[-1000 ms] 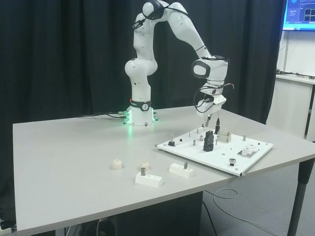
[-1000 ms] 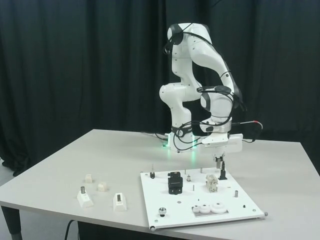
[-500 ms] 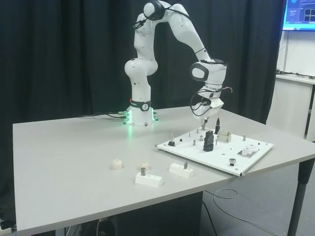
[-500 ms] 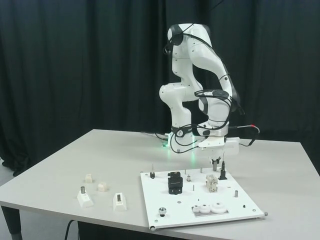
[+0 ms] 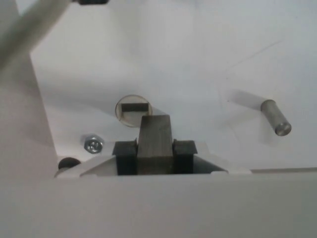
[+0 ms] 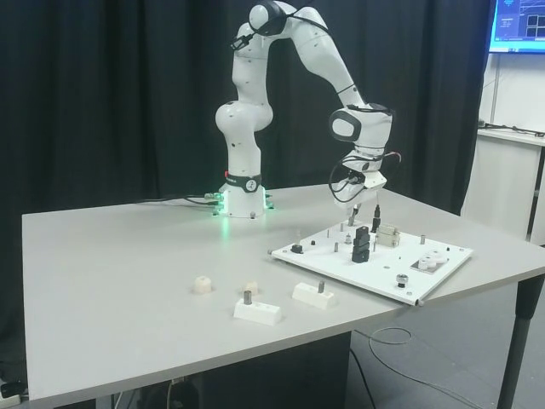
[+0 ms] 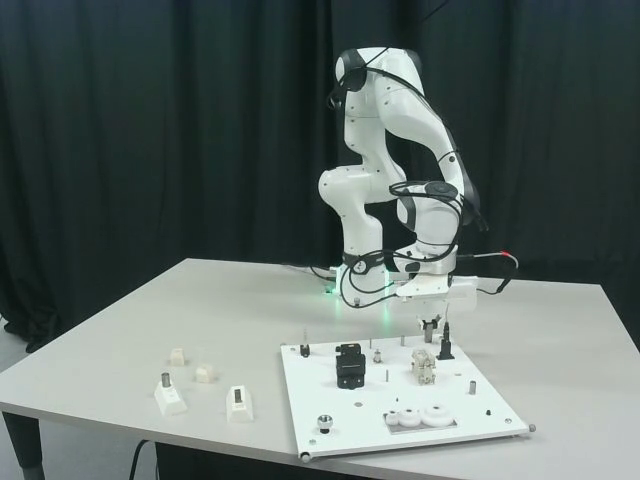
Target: Insert square peg 4.
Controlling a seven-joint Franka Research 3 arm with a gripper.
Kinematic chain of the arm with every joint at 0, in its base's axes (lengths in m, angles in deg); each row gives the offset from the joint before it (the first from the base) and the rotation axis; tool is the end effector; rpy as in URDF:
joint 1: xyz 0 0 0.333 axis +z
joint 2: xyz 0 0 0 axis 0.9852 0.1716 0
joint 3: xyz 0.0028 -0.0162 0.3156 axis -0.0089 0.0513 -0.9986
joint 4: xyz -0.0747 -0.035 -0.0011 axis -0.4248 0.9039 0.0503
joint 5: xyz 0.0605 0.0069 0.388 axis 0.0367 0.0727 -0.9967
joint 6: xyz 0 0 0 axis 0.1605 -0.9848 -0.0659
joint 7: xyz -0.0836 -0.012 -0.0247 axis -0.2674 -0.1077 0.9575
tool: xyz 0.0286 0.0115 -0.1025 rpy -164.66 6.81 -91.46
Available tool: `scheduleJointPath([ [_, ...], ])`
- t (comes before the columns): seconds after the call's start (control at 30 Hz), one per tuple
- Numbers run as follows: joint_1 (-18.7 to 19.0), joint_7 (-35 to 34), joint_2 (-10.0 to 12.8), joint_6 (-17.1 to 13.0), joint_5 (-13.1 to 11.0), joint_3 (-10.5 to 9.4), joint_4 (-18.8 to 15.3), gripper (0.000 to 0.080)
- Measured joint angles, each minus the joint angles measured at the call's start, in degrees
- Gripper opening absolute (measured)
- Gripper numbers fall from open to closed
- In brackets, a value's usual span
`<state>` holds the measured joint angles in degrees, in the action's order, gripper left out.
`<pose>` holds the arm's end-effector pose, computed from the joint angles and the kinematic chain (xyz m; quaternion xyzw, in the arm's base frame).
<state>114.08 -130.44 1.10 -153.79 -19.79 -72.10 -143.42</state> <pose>0.3708 0.2253 0.2284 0.9752 -0.2020 -0.0781 0.0455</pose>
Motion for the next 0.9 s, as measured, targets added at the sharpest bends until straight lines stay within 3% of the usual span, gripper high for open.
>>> scheduleJointPath([
  [0.9, 0.06, 0.00, 0.05, -0.43, -0.01, -0.84, 0.00, 0.0151],
])
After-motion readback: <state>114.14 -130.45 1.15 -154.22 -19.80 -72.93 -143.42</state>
